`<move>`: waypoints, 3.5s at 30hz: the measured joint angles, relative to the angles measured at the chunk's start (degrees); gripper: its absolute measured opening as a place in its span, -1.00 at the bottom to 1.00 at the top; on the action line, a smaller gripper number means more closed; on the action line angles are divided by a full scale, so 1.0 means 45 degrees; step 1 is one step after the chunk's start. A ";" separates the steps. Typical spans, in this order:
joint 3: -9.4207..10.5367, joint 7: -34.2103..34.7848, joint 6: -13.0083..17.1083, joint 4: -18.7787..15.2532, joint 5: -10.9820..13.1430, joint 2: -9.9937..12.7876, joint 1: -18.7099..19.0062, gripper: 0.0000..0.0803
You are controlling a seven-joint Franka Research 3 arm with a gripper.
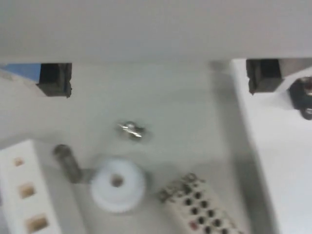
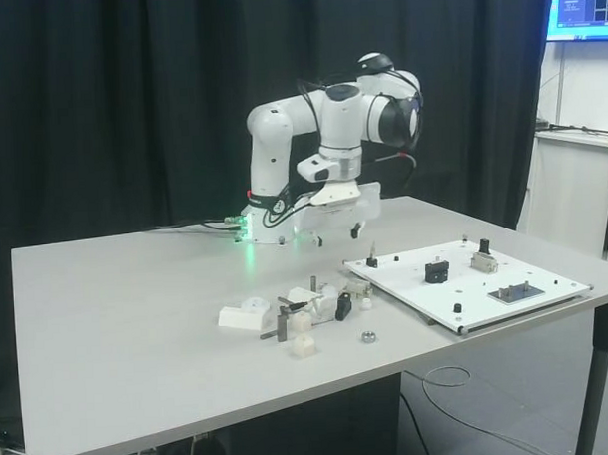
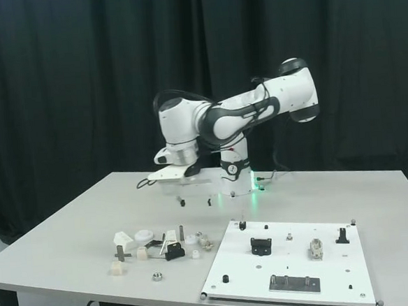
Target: Remove Ethernet.
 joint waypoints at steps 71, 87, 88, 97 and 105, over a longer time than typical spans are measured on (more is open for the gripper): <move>0.1498 0.4783 0.3384 -0.2668 0.2082 -0.0432 0.5510 0.99; 0.1712 0.4844 0.3384 -0.2751 0.2329 -0.0480 0.5514 0.99; 0.1735 0.4844 0.3384 -0.2752 0.2338 -0.0481 0.5514 0.99; 0.1870 0.4844 0.3384 -0.2761 0.2402 -0.0481 0.5531 0.99; 0.1947 0.4844 0.3442 -0.2763 0.2404 -0.0481 0.5543 0.99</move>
